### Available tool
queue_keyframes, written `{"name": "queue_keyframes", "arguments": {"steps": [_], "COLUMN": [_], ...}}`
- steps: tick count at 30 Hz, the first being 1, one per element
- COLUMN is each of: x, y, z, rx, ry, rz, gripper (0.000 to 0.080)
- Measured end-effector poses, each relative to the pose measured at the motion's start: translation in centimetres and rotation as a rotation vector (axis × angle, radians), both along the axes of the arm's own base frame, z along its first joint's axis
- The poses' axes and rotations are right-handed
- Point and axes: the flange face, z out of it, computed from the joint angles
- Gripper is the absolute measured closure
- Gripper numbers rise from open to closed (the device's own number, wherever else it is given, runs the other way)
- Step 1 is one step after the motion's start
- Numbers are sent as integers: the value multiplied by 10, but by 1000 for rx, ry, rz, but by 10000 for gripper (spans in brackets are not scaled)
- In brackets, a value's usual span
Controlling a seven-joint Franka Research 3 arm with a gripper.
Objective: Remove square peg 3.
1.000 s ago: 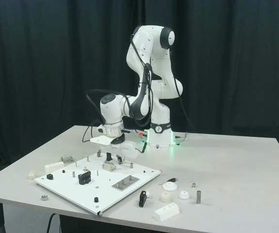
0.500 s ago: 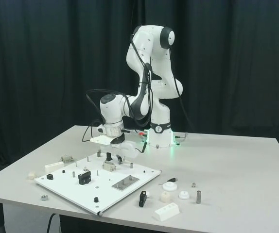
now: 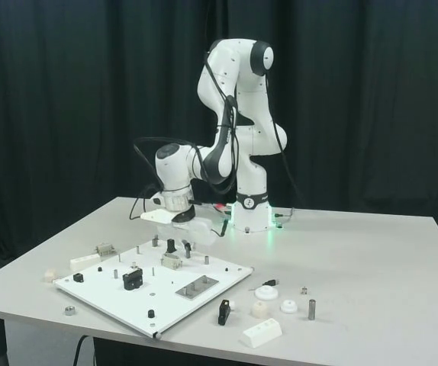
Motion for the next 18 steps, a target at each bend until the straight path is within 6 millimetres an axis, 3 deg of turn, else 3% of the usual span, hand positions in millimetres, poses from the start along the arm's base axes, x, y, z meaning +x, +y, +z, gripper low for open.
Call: {"name": "queue_keyframes", "arguments": {"steps": [18], "x": [-2], "y": [-4], "z": [33], "rx": [16], "ry": [3], "rz": [13], "gripper": [728]}}
